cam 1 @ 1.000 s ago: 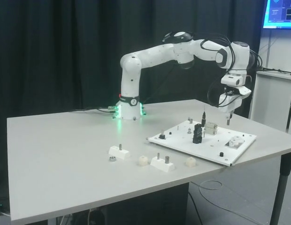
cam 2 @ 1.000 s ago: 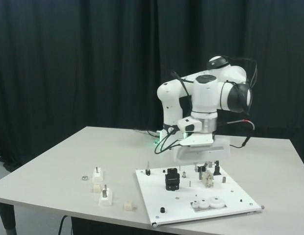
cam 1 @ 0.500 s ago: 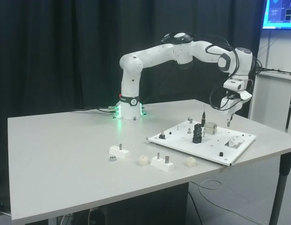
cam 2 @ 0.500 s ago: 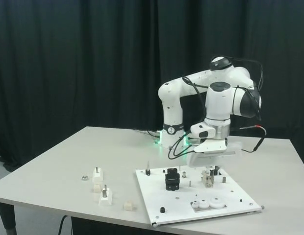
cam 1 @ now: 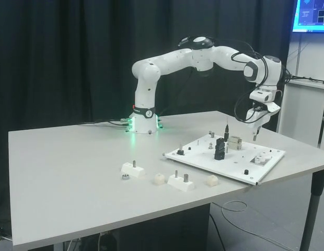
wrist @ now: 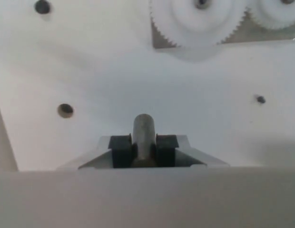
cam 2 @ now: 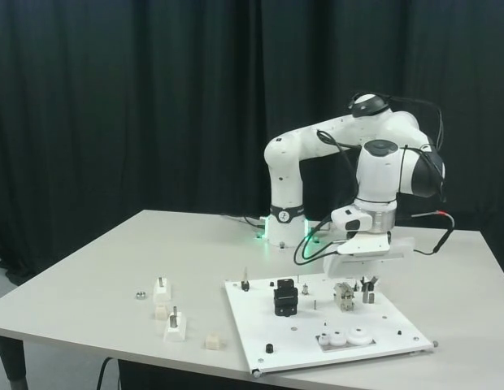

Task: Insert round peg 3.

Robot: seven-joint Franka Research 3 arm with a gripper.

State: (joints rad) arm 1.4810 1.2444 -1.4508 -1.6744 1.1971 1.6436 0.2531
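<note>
Jaws clenched on the peg [wrist: 143, 137], carrying it above the white board [wrist: 138, 76] (hole [wrist: 65, 110] just beside). Next: align, then lower straight.

- Board [cam 1: 224, 157] lies on the table [cam 1: 73, 178], in front of the arm's base [cam 1: 143, 123].
- Gripper [cam 2: 367, 283] hangs over the board, peg [wrist: 143, 137] between its fingers, near the gears [cam 2: 347, 336].

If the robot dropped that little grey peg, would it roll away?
Probably. The grey round metal peg looks smooth and cylindrical, so on the flat white board it would likely roll. It also looks stiff, pinched in the pincer without bending.
</note>
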